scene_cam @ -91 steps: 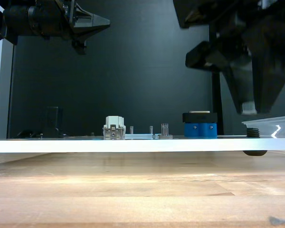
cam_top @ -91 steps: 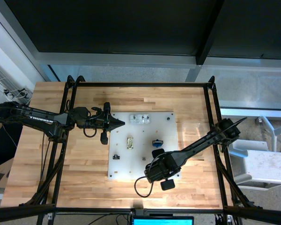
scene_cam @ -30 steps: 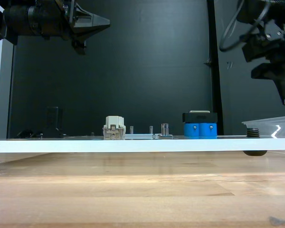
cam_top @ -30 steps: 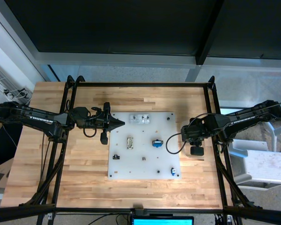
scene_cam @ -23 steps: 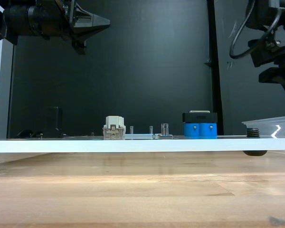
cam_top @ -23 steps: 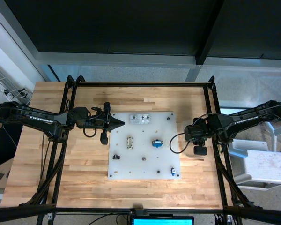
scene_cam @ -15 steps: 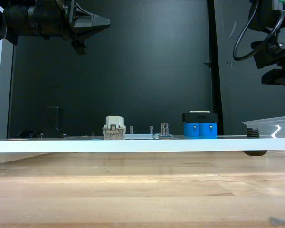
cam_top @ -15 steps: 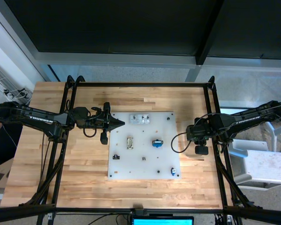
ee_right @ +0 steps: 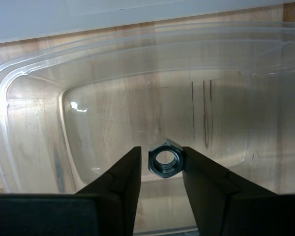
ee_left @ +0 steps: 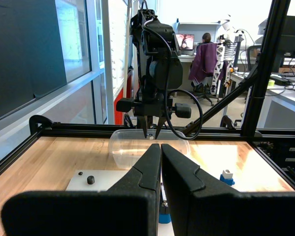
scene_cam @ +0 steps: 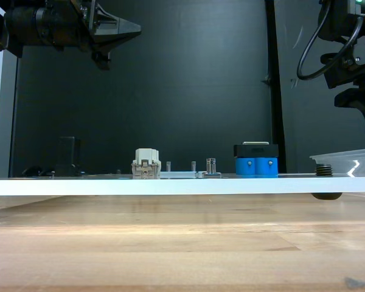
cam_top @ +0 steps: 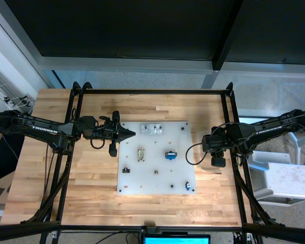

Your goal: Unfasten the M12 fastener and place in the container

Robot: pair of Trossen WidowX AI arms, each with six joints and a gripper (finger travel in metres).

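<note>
Wooden table (cam_top: 91, 203) fills most of the high view, with the white board (cam_top: 142, 175) mid-frame on it. The left arm comes in from the left edge of the high view. The left gripper (cam_top: 131, 133) hangs well above the board's far left edge and shows in the upper left of the low view. Its fingers are pressed together with only a hairline between them, and they hold nothing. The right arm comes in from the right edge. The right gripper (ee_left: 151, 132) points straight down over the container (ee_right: 34, 98). The container is a clear tray on the wood just off the board's right side. It is barely visible in the high view, and its rim shows at the right edge of the low view.

A blue block (scene_cam: 255, 164) and a grey-white connector (scene_cam: 146, 164) stand on the board, lower centre of the low view. The stud (scene_cam: 323, 170) is at lower right of the low view, in front of the tray, with its ribs bare.

The container holds one thing, the nut (ee_right: 153, 163). It looks to lie flat on the tray floor, hole up, close to the floor's edge. The right wrist view looks down past both fingers (ee_right: 118, 177) at it. They are parted a little wider than the nut, one lined up against it and the other with a sliver of gap, so they are not clamping it. Can't tell how high the tips are above it.
</note>
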